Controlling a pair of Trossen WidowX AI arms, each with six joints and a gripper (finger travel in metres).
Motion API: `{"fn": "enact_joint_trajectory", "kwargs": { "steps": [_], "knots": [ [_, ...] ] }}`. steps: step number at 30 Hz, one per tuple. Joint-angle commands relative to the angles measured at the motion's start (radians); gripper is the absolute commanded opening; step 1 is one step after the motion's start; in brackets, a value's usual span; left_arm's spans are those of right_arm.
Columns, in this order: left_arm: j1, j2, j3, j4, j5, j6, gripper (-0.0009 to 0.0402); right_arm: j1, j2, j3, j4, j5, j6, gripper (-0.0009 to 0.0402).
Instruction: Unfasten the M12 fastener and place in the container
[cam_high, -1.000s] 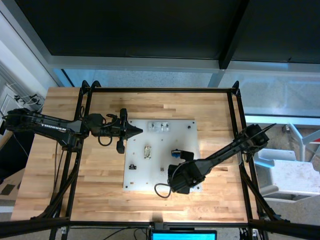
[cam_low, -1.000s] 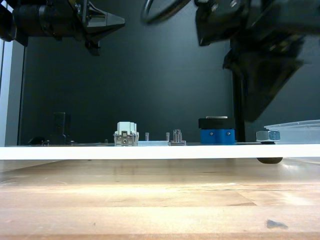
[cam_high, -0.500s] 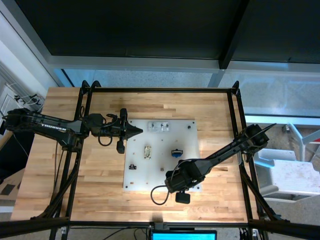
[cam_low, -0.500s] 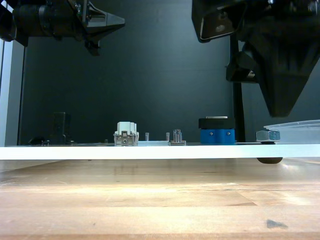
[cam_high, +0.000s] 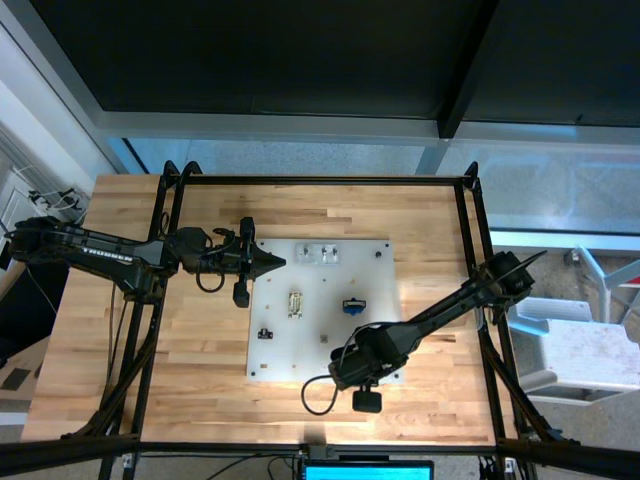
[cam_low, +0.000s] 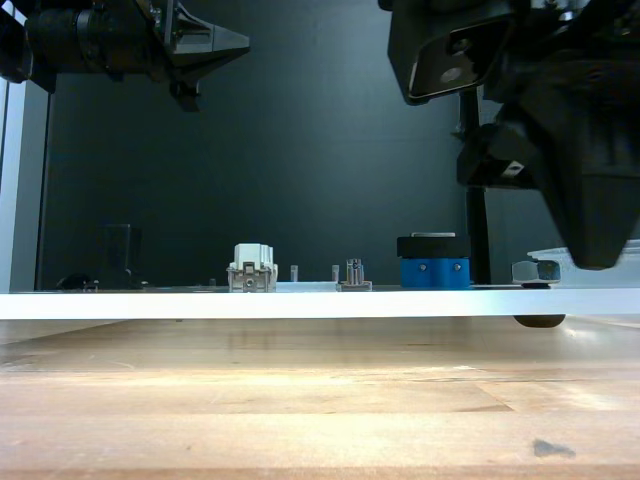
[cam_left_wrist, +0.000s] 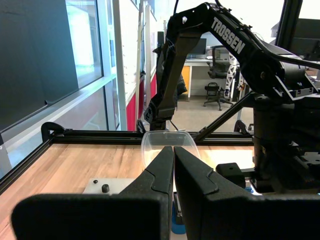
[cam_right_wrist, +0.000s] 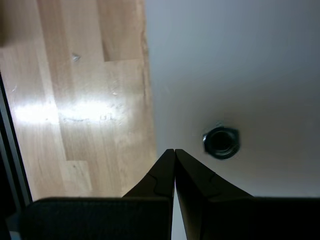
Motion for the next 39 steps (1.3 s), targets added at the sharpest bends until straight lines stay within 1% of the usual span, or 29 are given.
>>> {"fn": "enact_joint_trajectory", "kwargs": {
  "steps": [1,3,5,7,11,18,19,20,21,22,23,24,25,29,32,34,38,39],
  "knots": [
    [0.000,0.000,0.000,0.000,0.000,0.000,0.0000,-0.001,0.004,-0.002,-0.002,0.008,-0.001,0.0000],
    [0.000,0.000,0.000,0.000,0.000,0.000,0.0000,-0.002,0.004,-0.002,-0.008,0.013,0.000,0.0000],
    [0.000,0.000,0.000,0.000,0.000,0.000,0.0000,-0.002,0.003,-0.001,-0.015,0.039,0.008,0.0000],
    [0.000,0.000,0.000,0.000,0.000,0.000,0.0000,-0.002,0.002,-0.001,-0.018,0.053,0.023,0.0000],
    [0.000,0.000,0.000,0.000,0.000,0.000,0.0000,-0.002,0.002,-0.001,-0.021,0.058,0.028,0.0000],
    [0.000,0.000,0.000,0.000,0.000,0.000,0.0000,-0.002,0.002,-0.001,-0.024,0.058,0.026,0.0000],
    [0.000,0.000,0.000,0.000,0.000,0.000,0.0000,-0.002,0.002,-0.001,-0.030,0.064,0.026,0.0000],
    [0.000,0.000,0.000,0.000,0.000,0.000,0.0000,-0.002,0.002,0.000,-0.050,0.110,0.033,0.0000],
    [0.000,0.000,0.000,0.000,0.000,0.000,0.0000,-0.002,0.000,0.006,-0.091,0.185,0.074,0.0000],
    [0.000,0.000,0.000,0.000,0.000,0.000,0.0000,-0.002,0.000,0.017,-0.136,0.251,0.098,0.0000],
    [0.000,0.000,0.000,0.000,0.000,0.000,0.0000,-0.002,0.000,0.027,-0.169,0.287,0.098,0.0000],
    [0.000,0.000,0.000,0.000,0.000,0.000,0.0000,-0.001,0.000,0.037,-0.195,0.313,0.096,0.0000],
    [0.000,0.000,0.000,0.001,0.000,0.000,0.0000,-0.001,0.000,0.043,-0.205,0.322,0.096,0.0000],
    [0.000,0.000,0.000,-0.001,0.000,0.000,0.0000,0.000,-0.006,0.045,-0.203,0.311,0.098,0.0000],
    [0.000,0.000,0.000,0.003,0.000,0.000,0.0000,0.000,-0.009,0.045,-0.199,0.276,0.099,0.0000],
    [0.000,0.000,0.000,0.000,0.000,0.000,0.0000,0.002,-0.013,0.045,-0.192,0.246,0.100,0.0000],
    [0.000,0.000,0.000,0.001,0.000,0.000,0.0000,0.003,-0.024,0.053,-0.174,0.153,0.105,0.0000],
    [0.000,0.000,0.000,0.001,0.000,0.000,0.0000,0.004,-0.024,0.060,-0.173,0.135,0.105,0.0000]
  ]
}}
